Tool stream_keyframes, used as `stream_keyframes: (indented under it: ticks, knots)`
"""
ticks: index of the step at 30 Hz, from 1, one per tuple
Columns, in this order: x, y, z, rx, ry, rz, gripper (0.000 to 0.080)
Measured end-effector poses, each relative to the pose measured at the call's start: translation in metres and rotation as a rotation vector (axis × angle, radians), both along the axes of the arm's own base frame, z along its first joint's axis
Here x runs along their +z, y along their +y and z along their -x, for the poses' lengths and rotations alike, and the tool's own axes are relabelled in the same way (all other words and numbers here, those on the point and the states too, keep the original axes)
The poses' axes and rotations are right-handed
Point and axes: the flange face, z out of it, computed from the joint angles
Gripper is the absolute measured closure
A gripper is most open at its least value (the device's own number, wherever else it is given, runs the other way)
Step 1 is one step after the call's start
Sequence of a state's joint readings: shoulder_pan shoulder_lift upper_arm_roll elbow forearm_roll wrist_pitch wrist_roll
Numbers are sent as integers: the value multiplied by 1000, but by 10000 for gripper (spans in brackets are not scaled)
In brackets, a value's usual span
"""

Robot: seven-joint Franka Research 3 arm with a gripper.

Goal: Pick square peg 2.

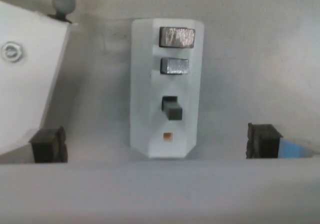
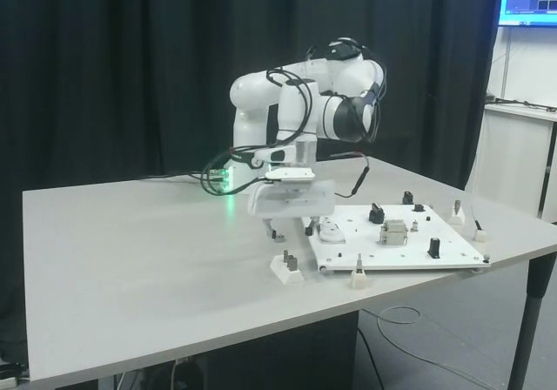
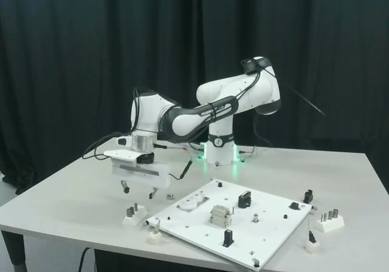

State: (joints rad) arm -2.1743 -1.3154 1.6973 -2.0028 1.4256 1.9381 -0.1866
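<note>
The gripper [image 1: 155, 144] is being held wide open and empty above the white peg holder [image 1: 166, 86] (on the grey table [image 2: 130, 251]); square peg 2 [image 1: 174, 66] is sitting in it.

white board [image 3: 267, 232] with small black and grey fixtures lies on the grey table [image 3: 73, 193].

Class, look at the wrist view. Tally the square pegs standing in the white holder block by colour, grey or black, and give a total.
Grey metal square pegs: 2
Black square peg: 1
Total in the white plastic holder block: 3
</note>
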Motion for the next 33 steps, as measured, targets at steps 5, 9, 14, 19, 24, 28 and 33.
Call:
stream_keyframes:
  ticks: [5, 9, 14, 19, 24, 28, 33]
  knots:
    - [-10, -1, 0, 0, -2, 5, 3]
    - [-16, -1, 0, 8, -4, 6, 3]
    - [-22, -2, 1, 12, -11, 0, 3]
    - [-27, -3, 1, 19, -13, 5, 3]
    - [-32, -3, 1, 25, -17, 4, 3]
    - [-34, -4, 1, 29, -23, 1, 3]
    - [-36, -5, 1, 36, -30, 7, 3]
